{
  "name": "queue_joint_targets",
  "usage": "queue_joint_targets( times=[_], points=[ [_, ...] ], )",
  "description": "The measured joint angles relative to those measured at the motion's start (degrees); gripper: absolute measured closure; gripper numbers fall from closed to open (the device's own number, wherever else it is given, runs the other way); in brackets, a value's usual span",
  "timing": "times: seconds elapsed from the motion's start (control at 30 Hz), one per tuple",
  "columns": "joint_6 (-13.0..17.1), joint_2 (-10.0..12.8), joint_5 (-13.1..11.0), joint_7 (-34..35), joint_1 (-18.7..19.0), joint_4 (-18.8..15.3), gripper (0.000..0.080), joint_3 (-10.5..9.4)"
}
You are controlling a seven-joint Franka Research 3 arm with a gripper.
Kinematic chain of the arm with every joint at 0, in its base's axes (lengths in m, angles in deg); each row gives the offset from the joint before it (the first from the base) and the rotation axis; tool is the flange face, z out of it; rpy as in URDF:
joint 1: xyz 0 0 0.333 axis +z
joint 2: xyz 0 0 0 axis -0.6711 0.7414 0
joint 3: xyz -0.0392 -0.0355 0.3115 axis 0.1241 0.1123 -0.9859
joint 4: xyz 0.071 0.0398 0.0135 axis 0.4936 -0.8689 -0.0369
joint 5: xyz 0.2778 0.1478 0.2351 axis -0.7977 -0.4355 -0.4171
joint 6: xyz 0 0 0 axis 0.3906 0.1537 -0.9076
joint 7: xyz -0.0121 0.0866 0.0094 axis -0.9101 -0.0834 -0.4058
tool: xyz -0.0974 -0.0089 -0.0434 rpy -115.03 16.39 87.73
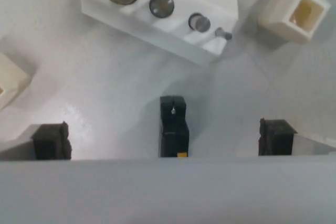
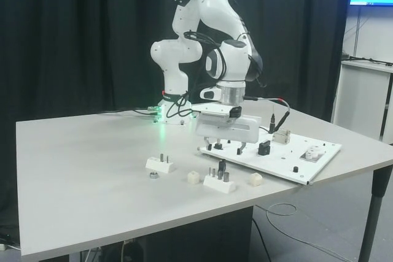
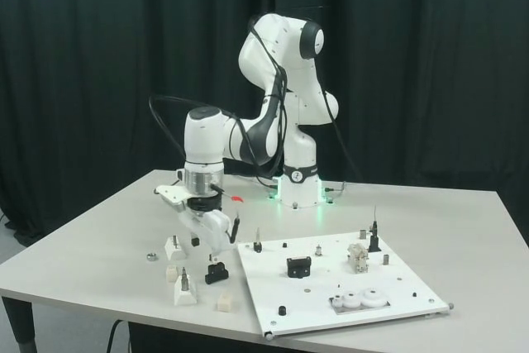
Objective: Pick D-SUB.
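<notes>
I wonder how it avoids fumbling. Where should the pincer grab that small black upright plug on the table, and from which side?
Probably from straight above, closing on the two flat side faces of the small black upright plug. It stands on the grey table, apart from the white peg block, and the open pincer has one finger on either side of it.

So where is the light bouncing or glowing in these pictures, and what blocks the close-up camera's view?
Wrist view: a pale glare patch on the table, and a grey band fills the picture's lower part. Both room views: green light glows at the arm's base, against black curtains.
</notes>
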Motion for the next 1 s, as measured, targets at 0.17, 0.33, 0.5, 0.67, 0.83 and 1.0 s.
queue_joint_targets(
  times=[0.17,0.33,0.5,0.67,0.83,1.0],
  points=[
    [-0.2,-0.1,-1.1,3.1,0.0,-0.4,0.0003,0.0],
    [0.3,-0.2,-1.4,7.5,0.2,-1.1,0.0003,-0.03],
    [1.8,-0.2,-1.4,9.0,0.5,-2.3,0.0003,-0.03],
    [4.1,-0.2,-1.4,10.4,0.8,-4.0,0.0003,-0.09],
    [6.2,-0.1,-1.4,10.5,0.8,-6.0,0.0003,-0.15],
    [8.1,-0.1,-1.4,10.5,0.8,-8.0,0.0003,-0.22]
  ],
)
